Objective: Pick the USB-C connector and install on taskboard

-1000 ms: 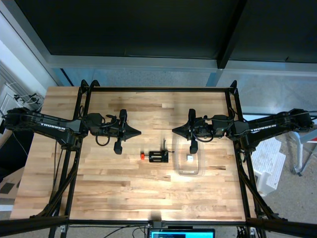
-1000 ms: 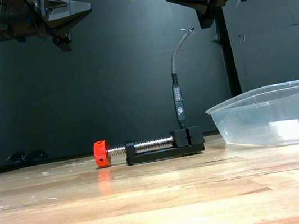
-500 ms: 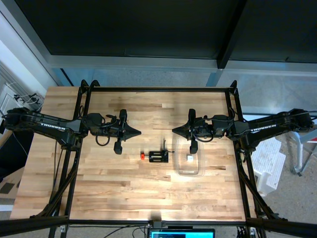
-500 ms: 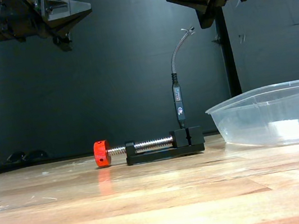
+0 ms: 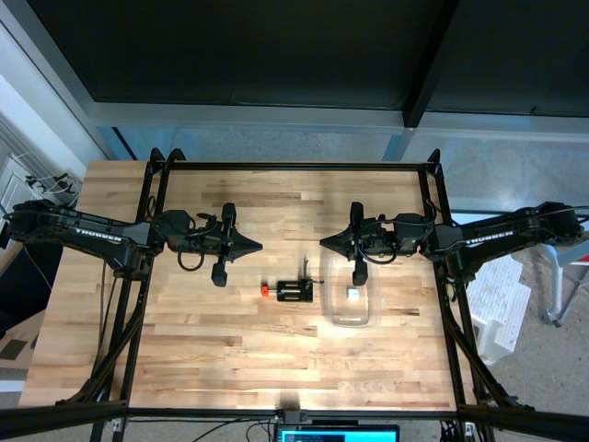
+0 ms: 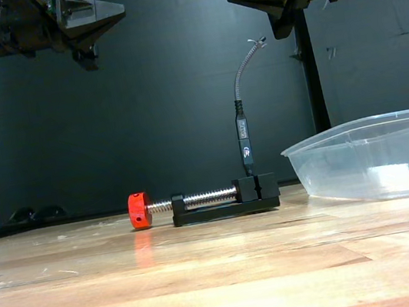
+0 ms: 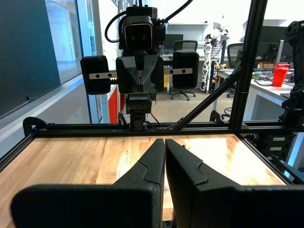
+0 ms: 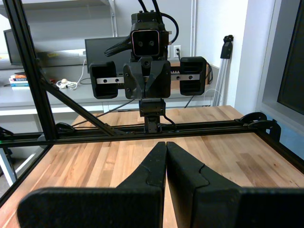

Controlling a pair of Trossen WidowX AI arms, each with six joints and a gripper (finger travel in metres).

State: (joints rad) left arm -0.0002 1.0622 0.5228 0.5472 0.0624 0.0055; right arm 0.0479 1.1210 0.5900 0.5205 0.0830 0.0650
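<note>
The taskboard (image 5: 294, 292) is a small black block with an orange-red knob, lying mid-table; in the low view it is the taskboard (image 6: 223, 199). On its right end the slim dark USB-C connector (image 6: 243, 139) stands upright, with a short braided cable curving up from it. From above the USB-C connector (image 5: 305, 270) is only a faint sliver. My left gripper (image 5: 260, 246) hovers high, behind and left of the block, shut and holding nothing. Facing it, my right gripper (image 5: 321, 242) hovers behind and right of the block, also shut and holding nothing. Each wrist view shows closed fingers and the opposite arm.
A clear plastic tray (image 5: 353, 323) lies just right of the block, with a small white square piece (image 5: 352, 294) inside. A black frame runs along the table's back and side edges. Bare wood lies in front of the block.
</note>
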